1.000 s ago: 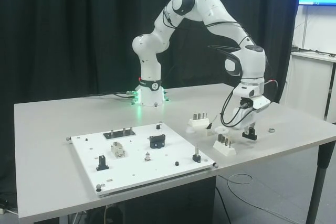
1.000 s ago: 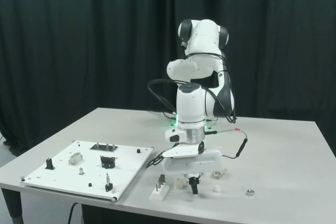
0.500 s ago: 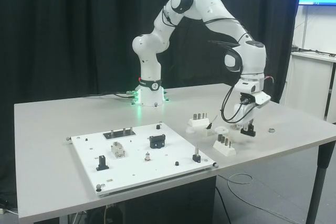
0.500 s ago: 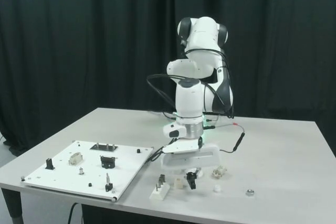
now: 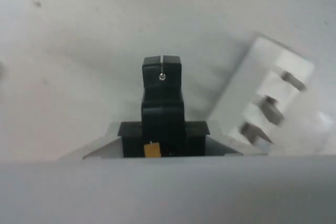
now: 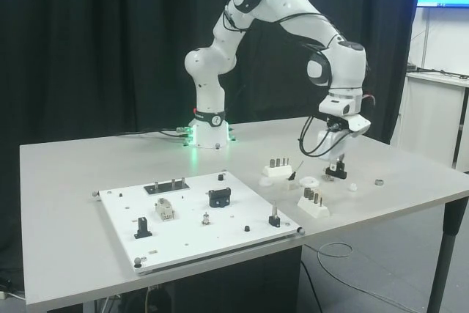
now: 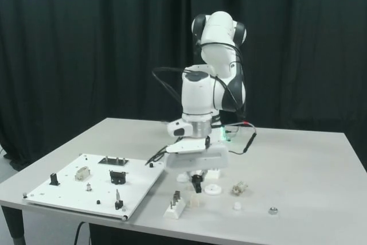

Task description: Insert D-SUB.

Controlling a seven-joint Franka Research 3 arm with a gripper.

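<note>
- Since the earlier pictures, the white robot arm (image 6: 293, 5) has lifted and swung toward the white assembly board (image 6: 192, 218), and the gripper (image 6: 335, 172) now hangs above the grey table (image 6: 66, 174) instead of low beside the white peg holder (image 6: 314, 203).
- Wrist view: the gripper (image 5: 163, 124) is pressed together on the black D-SUB connector (image 5: 162, 103), which stands out past the fingertips over the bare table (image 5: 79, 51). One white peg holder (image 5: 273, 103) with grey pegs lies just beside it.
- First room view: the D-SUB connector (image 6: 335, 171) is held in the air, between the peg holder near the table edge and a second white peg holder (image 6: 278, 170), well apart from the board.
- Second room view: the gripper (image 7: 197, 186) holds the connector (image 7: 197, 187) above the table (image 7: 309, 164), near a white gear wheel (image 7: 213, 189) and the peg holder (image 7: 176, 206).
</note>
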